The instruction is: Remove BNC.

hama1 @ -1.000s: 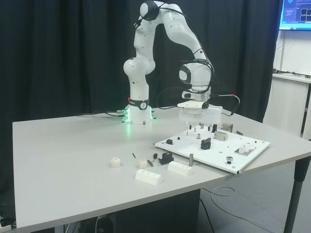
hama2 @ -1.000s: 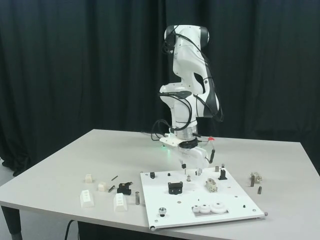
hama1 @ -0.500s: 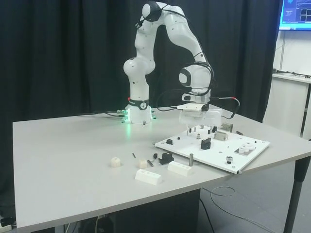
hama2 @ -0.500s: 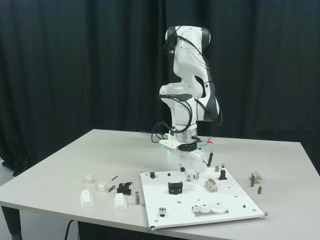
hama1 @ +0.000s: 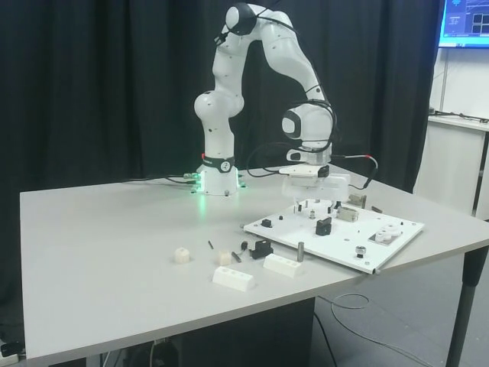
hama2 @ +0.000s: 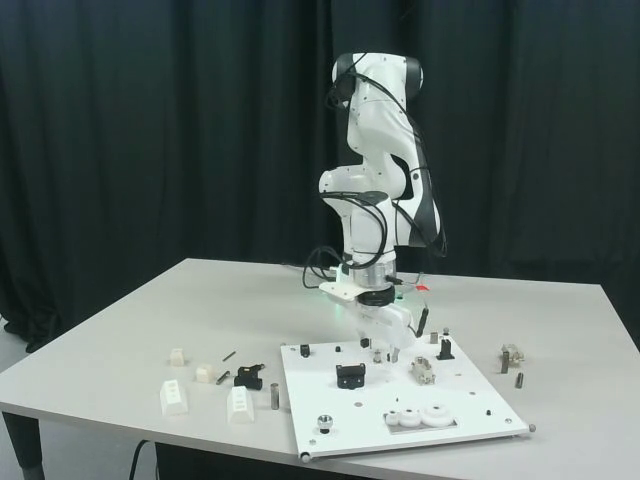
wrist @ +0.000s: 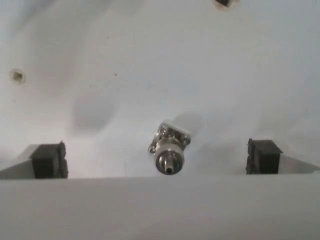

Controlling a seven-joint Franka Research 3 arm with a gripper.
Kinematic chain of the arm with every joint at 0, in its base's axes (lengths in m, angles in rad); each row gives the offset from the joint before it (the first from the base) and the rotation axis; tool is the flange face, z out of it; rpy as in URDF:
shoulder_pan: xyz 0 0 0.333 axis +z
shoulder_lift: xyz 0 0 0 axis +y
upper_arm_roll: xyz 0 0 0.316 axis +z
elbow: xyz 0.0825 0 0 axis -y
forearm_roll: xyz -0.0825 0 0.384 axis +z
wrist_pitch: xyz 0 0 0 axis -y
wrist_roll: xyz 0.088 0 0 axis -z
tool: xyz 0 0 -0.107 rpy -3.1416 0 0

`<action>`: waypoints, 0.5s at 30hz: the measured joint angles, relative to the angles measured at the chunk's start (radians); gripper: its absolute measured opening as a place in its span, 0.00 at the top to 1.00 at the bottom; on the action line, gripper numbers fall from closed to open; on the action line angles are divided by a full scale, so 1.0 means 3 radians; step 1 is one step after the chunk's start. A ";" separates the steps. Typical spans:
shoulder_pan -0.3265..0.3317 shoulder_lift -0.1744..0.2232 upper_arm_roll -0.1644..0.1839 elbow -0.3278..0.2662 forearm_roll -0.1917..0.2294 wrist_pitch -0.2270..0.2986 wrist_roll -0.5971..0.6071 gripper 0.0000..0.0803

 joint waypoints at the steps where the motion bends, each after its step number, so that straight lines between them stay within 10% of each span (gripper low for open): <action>1: 0.0000 0.0001 0.0000 0.0000 0.0000 0.0003 0.0000 0.00; 15: 0.0000 0.0050 0.0001 0.0000 -0.0001 0.0068 0.0005 0.00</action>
